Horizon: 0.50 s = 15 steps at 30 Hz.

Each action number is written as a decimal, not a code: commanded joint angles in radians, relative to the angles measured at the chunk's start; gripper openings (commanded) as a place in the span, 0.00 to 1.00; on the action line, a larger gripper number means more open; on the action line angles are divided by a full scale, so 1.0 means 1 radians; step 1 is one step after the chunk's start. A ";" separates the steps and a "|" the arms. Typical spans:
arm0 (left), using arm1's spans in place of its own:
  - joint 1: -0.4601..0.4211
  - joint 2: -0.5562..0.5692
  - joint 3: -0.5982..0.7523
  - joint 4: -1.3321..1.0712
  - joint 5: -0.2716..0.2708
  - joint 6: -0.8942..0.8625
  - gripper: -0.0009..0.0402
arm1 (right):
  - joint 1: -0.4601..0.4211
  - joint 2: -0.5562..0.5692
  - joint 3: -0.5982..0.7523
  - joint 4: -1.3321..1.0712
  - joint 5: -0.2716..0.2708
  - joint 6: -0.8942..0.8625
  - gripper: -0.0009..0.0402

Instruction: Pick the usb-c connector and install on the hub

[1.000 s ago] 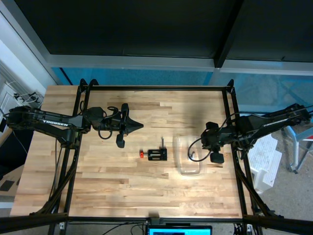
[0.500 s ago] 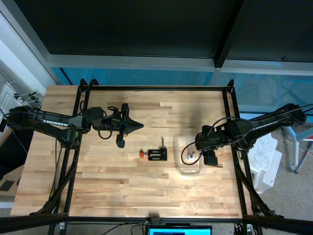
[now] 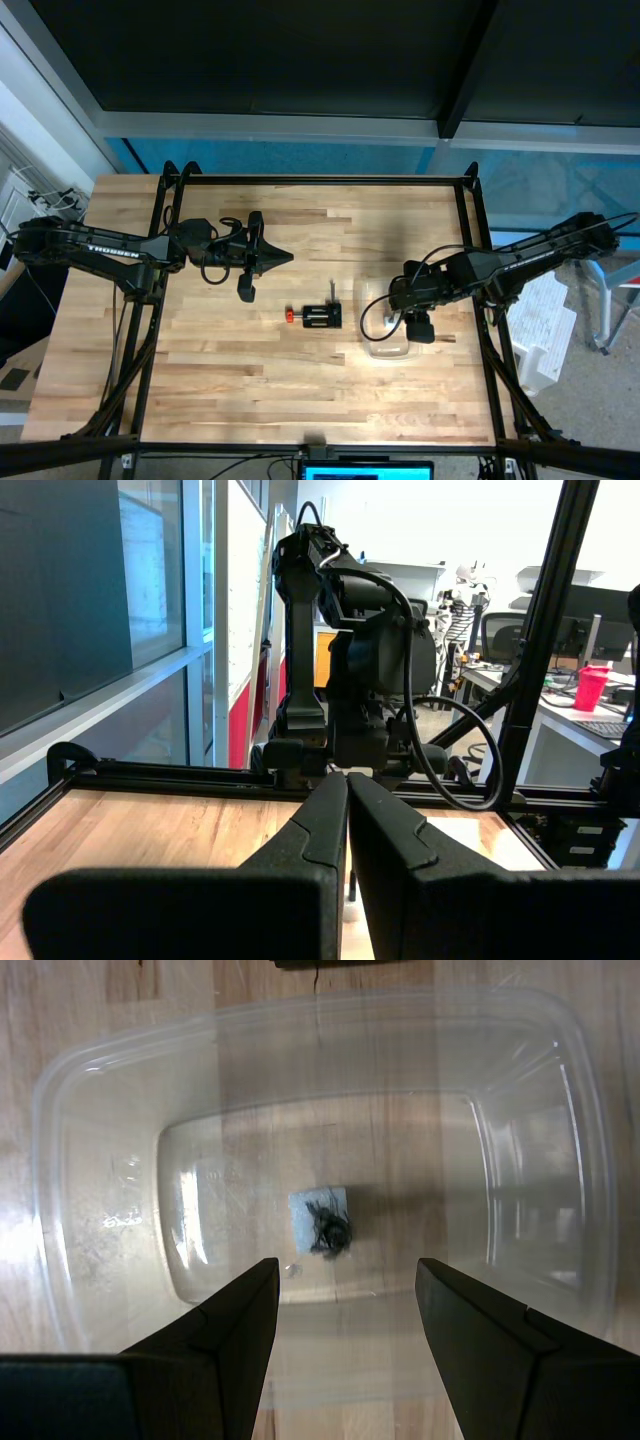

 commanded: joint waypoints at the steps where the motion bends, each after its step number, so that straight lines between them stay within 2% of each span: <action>1: 0.000 0.000 0.000 0.000 0.000 0.000 0.02 | 0.001 0.027 0.000 0.005 0.000 0.000 0.48; 10: 0.000 0.000 0.000 0.000 0.000 0.000 0.02 | 0.004 0.092 -0.001 0.041 0.001 0.000 0.48; 15: 0.000 0.000 0.000 0.000 0.000 0.000 0.02 | 0.005 0.092 -0.003 0.064 0.008 0.000 0.48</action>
